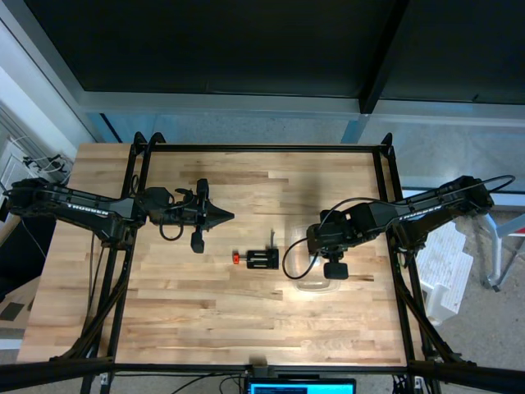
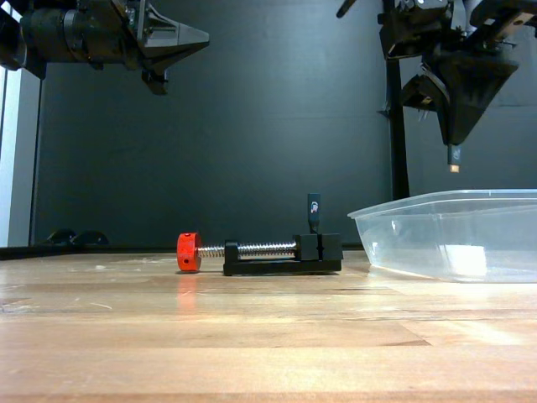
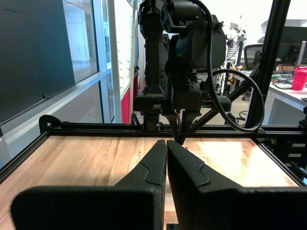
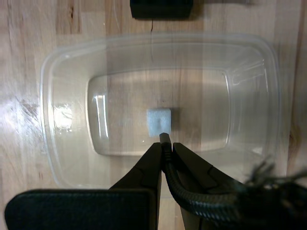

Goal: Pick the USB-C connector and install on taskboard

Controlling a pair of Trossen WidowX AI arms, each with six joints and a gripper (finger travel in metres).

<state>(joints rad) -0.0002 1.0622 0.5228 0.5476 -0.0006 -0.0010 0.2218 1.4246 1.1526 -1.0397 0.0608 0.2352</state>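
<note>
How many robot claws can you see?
2. The left gripper hangs shut over the table's left side; the right gripper, shut on the USB-C connector, hangs above the clear tray.

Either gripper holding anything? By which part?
Right gripper, above the clear tray, pinches the USB-C connector by its upper end; left gripper, parked high at left, holds nothing.

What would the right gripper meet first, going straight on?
Probably the white square piece in the clear tray; the right gripper holds the USB-C connector above it. The left gripper hangs apart.
</note>
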